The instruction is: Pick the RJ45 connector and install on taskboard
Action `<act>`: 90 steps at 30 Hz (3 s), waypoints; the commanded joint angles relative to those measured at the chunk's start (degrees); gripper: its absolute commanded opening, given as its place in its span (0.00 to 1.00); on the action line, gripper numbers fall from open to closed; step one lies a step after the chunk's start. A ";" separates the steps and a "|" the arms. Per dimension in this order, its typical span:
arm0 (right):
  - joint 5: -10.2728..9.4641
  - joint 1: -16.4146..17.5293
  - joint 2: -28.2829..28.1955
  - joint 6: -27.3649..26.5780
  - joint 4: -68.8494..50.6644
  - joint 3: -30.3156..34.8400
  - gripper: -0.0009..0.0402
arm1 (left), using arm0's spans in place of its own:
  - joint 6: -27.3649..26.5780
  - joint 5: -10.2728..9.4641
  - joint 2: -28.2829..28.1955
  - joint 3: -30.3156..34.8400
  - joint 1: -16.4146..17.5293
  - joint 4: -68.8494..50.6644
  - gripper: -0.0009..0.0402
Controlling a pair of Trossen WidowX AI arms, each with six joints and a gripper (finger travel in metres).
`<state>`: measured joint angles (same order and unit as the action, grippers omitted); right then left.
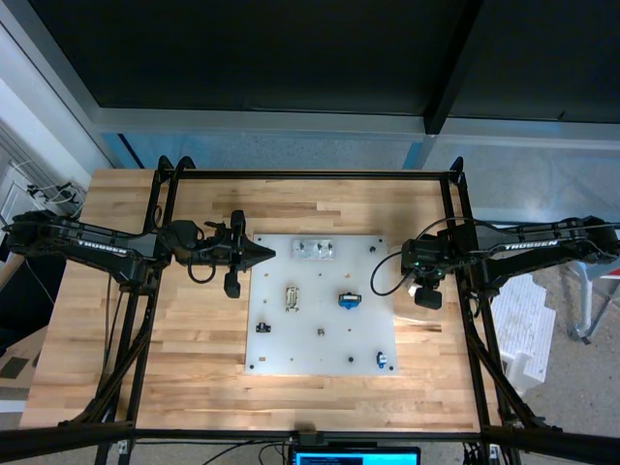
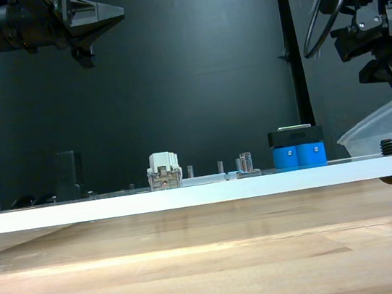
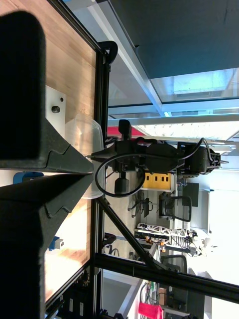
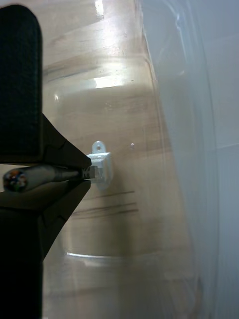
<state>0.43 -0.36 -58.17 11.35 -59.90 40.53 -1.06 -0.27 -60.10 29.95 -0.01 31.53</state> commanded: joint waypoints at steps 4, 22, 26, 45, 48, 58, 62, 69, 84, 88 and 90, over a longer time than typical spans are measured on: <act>0.00 0.00 0.31 0.15 -0.26 0.07 0.02 | 0.00 0.00 0.00 0.00 0.02 0.00 0.02; -1.53 -0.02 0.72 1.66 0.81 -3.23 0.02 | 0.00 0.00 0.00 0.00 0.00 0.00 0.02; -1.51 0.00 1.88 1.64 0.55 -2.78 0.02 | 0.00 0.00 0.00 0.00 0.02 0.00 0.02; -1.49 10.91 4.04 5.40 -1.14 4.11 0.02 | 0.00 0.00 0.00 0.00 0.00 0.00 0.02; -1.27 13.57 4.02 7.15 -1.11 4.85 0.02 | 0.00 0.00 0.00 0.00 0.00 0.00 0.02; -1.27 21.75 -1.42 12.31 -1.16 9.79 0.02 | 0.00 0.00 0.00 0.00 0.00 0.02 0.02; -0.90 25.57 -5.53 14.62 -1.16 12.70 0.02 | 0.00 0.00 -0.02 0.00 0.00 -0.07 0.02; 0.15 30.71 -12.76 20.02 -1.11 18.18 0.02 | 0.00 0.00 0.00 0.00 0.02 -0.02 0.02; 1.60 36.65 -26.45 25.75 -0.48 29.11 0.02 | 0.00 0.00 0.00 0.00 0.02 -0.02 0.02; 1.64 36.81 -29.18 25.79 0.66 31.15 0.02 | 0.00 0.00 0.00 0.00 0.00 0.00 0.02; 2.12 36.87 -30.53 25.77 0.68 32.17 0.02 | 0.00 0.00 -0.02 0.00 0.02 -0.02 0.02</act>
<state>2.22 36.47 -87.94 37.19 -59.20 72.07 -1.08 -0.30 -60.07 29.95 -0.01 31.51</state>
